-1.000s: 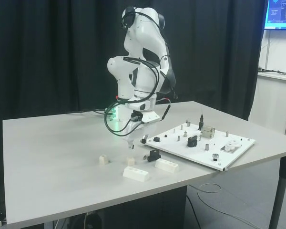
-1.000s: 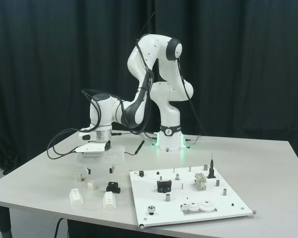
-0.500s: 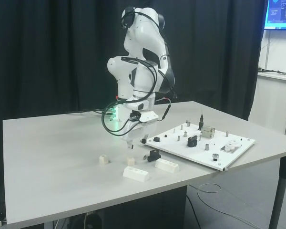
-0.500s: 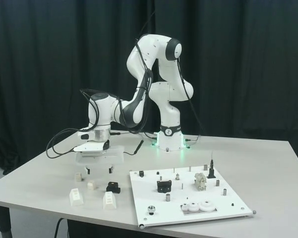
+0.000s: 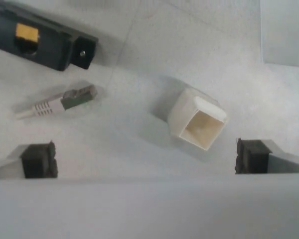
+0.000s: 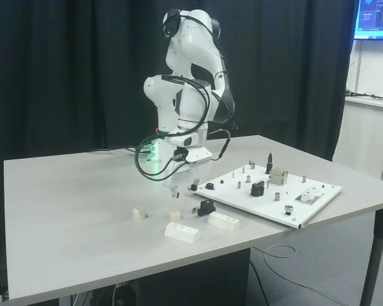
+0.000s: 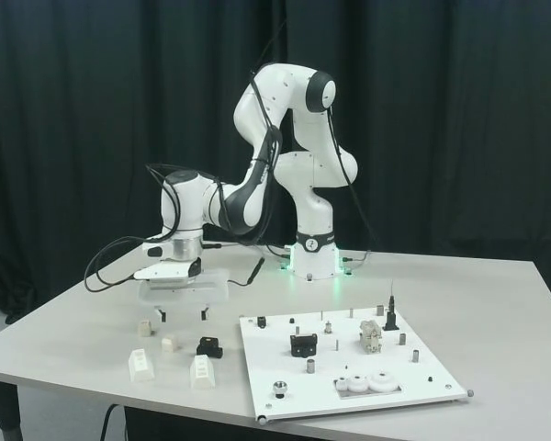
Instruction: Remove round peg 4.
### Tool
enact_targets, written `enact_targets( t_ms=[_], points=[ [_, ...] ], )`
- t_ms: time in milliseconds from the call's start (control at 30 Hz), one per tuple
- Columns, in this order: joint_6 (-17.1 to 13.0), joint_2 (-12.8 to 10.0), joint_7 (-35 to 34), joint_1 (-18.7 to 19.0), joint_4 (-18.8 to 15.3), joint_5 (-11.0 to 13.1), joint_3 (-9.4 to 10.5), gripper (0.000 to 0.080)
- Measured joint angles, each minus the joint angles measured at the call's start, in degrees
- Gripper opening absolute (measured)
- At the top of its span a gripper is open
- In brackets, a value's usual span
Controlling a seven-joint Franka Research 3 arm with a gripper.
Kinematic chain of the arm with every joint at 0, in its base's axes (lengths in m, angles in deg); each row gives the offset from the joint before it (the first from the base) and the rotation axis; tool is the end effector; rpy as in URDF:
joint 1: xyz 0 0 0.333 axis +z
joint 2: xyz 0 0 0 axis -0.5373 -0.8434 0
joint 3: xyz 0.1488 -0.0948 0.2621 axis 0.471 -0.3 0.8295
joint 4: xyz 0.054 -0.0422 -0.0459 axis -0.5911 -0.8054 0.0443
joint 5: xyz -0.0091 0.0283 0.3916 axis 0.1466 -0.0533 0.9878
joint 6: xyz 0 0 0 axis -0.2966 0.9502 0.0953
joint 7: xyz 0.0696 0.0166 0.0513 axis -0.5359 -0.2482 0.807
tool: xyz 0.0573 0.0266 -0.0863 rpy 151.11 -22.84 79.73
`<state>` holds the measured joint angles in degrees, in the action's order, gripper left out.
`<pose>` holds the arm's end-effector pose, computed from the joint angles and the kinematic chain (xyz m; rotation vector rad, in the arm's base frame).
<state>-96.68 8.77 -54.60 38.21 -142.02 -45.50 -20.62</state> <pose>0.5664 -0.1931 0.2456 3.0094 -0.5390 -0.0119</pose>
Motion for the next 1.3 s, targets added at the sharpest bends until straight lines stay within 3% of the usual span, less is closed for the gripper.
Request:
enact_targets(
  t_ms=[433,833,1300],
  points=[
    [4.4,0.3,-0.8,1.2,3.0,4.3,0.55,0.08],
    [8.9,0.8,-4.7,5.3,5.8,8.7,1.82,0.08],
    [8.3,0.6,-12.6,14.6,6.5,11.0,2.55,0.08]
  ],
)
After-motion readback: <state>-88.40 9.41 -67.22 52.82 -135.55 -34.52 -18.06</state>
